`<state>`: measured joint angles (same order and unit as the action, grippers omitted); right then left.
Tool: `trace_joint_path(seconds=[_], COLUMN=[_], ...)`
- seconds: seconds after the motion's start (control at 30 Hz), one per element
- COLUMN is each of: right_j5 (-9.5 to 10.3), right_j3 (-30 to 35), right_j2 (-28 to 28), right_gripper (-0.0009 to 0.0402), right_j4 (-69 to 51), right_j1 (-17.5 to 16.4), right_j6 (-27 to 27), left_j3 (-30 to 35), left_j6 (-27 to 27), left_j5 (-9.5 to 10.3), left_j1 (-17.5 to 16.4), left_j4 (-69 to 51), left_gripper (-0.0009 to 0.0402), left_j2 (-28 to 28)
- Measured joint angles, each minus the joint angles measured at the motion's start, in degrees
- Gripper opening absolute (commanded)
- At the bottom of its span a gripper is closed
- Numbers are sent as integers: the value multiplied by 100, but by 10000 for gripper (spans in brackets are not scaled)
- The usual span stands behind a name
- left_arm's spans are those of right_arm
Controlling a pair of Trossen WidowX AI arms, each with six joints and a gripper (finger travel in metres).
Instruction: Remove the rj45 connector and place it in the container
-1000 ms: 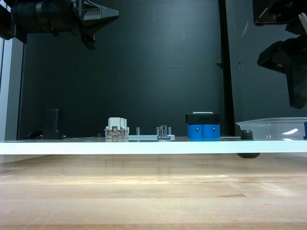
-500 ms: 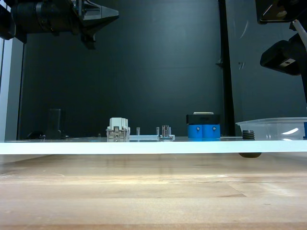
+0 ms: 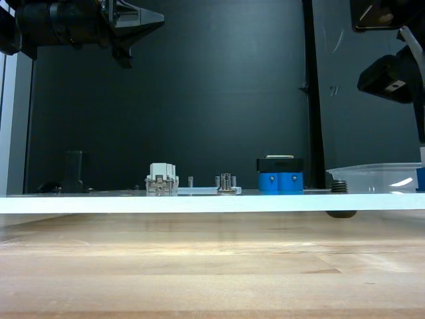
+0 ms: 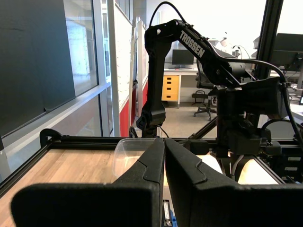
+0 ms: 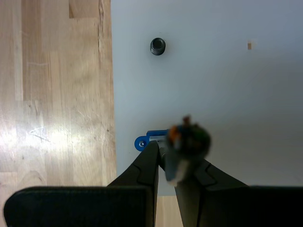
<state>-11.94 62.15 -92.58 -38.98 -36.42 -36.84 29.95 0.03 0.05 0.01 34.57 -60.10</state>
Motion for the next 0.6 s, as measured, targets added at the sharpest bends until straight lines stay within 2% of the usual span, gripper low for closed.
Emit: trace_joint_path(seconds=[0.17,0.6], right_j5=[-68,-26], right_j3=[208,466], right_j2=[114,625], right_gripper=[0,0], right_j4=[-195,-704], right_j1=[-11,-7], right_j6=[2,151], left_j3=[0,0], left_j6=[-2,-2], left_j5=[0,0], left_j1=[0,0], left_j4=[0,-2], left_gripper=[0,0], left_j2=[0,0])
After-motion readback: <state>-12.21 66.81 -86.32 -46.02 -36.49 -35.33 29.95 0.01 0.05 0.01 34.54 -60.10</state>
